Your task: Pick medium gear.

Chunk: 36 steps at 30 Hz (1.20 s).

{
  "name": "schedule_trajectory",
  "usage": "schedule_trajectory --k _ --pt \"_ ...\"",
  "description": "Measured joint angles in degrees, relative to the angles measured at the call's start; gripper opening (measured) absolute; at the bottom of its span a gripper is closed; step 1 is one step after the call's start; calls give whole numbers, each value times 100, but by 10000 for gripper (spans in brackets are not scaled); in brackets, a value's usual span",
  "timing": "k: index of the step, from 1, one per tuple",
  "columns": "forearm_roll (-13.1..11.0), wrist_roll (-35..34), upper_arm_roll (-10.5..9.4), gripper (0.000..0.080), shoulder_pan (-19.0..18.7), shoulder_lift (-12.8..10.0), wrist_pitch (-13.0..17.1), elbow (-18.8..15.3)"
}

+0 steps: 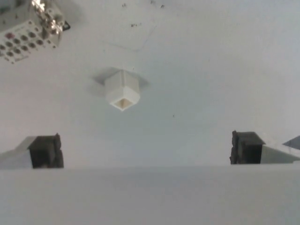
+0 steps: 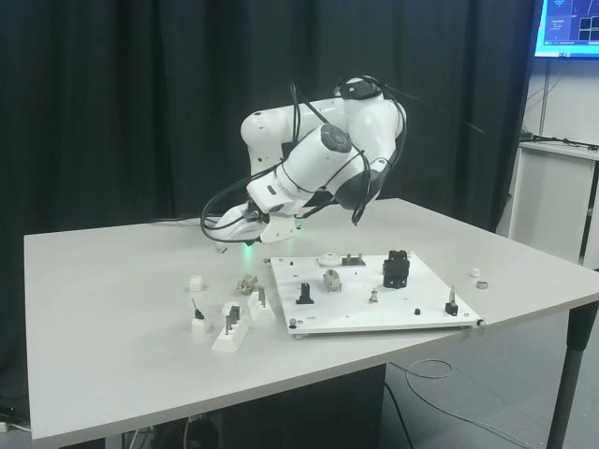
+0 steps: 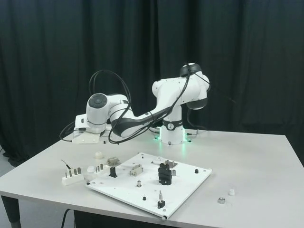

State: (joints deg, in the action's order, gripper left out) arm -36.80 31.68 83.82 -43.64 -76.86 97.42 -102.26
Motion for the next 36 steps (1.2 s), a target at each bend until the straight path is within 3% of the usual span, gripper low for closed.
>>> schedule_trajectory --k 17,36 --pt "-515 5 216 800 -13 30 -6 -131" --pt "-983 43 303 800 -10 88 62 -242"
